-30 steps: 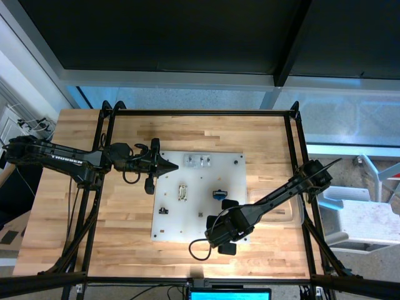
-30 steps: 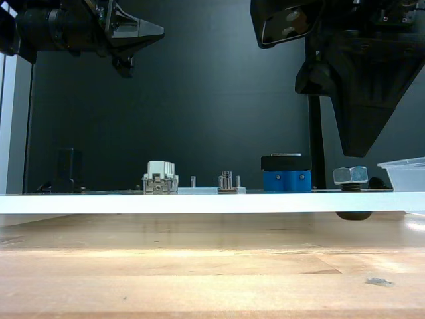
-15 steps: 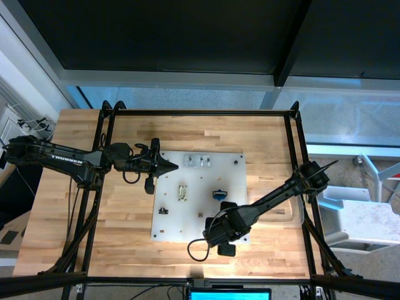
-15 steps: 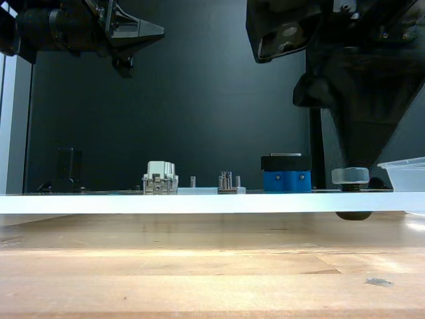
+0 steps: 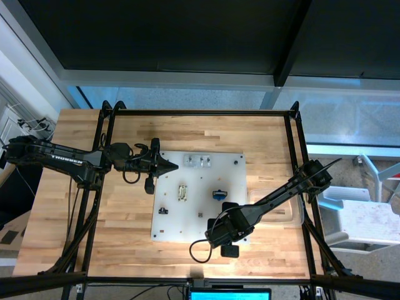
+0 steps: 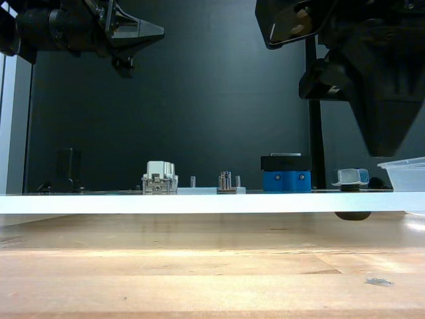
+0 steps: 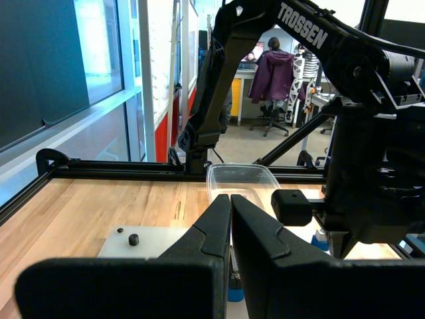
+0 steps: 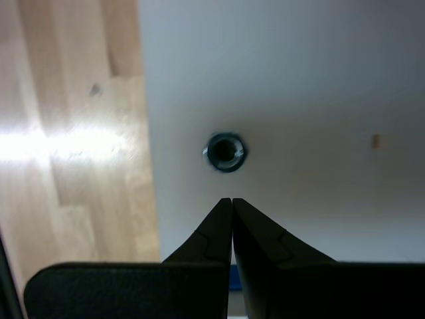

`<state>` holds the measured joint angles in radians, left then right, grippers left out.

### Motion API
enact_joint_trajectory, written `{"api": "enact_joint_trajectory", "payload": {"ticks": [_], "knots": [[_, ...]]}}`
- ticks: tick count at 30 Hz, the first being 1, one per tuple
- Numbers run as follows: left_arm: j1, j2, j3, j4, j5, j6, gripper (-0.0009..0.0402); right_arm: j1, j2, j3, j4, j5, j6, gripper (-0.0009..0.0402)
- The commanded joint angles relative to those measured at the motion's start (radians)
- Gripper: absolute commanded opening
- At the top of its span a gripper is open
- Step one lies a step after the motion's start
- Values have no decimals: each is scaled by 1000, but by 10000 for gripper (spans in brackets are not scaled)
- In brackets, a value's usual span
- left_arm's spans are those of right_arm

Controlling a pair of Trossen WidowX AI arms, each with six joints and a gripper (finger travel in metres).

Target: Pick the M12 fastener and fasten on the M12 threads

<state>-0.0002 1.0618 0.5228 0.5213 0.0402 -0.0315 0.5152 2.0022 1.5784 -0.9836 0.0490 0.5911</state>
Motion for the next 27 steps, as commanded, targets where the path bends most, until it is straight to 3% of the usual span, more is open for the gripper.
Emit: {"api": "enact_joint_trajectory", "payload": {"ticks": [1,3,5,16,18,21,23,24,27], "knots": [[0,0,0,0,0,0,0,-5,-3,0,2,37,13,0],[0,0,0,0,0,0,0,-5,4,0,6,72,34,0],[0,0,0,0,0,0,0,-5,10,0,8,79,33,0],[0,0,0,0,0,0,0,-4,36,0,52,75,38,0],[0,0,0,0,0,0,0,-5,36,0,52,29,31,0],[0,0,0,0,0,0,0,-5,27,0,52,-116,-2,0],[0,0,0,0,0,0,0,-5,19,0,49,-187,-15,0],[0,0,0,0,0,0,0,-5,18,0,45,-204,-17,0],[0,0,0,0,0,0,0,-5,11,0,28,-200,-24,0]]}}
